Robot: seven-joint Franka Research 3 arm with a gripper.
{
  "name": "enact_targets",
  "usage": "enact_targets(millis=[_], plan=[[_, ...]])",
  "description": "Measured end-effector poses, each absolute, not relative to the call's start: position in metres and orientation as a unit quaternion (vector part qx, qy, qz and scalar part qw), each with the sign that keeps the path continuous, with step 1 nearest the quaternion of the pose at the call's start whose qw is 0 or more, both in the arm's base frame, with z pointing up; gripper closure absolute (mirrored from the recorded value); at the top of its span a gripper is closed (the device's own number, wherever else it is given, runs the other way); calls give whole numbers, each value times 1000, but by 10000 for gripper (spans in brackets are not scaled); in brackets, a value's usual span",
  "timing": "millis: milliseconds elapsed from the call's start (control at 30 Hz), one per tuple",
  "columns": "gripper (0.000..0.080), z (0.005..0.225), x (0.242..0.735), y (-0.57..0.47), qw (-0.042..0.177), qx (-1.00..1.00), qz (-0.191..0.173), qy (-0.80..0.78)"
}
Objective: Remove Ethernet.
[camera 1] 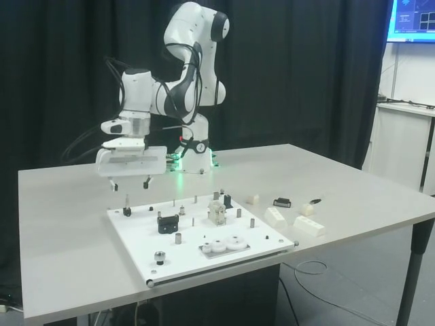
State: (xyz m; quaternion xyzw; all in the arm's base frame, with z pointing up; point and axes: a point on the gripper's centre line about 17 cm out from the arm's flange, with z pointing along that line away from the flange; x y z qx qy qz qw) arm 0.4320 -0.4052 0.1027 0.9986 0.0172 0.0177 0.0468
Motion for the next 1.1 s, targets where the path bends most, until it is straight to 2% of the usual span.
enact_targets(millis=[533,1100], plan=[[3,72,430,-415,30,999,-8,35],[3,57,424,-414,14,999,-10,46]])
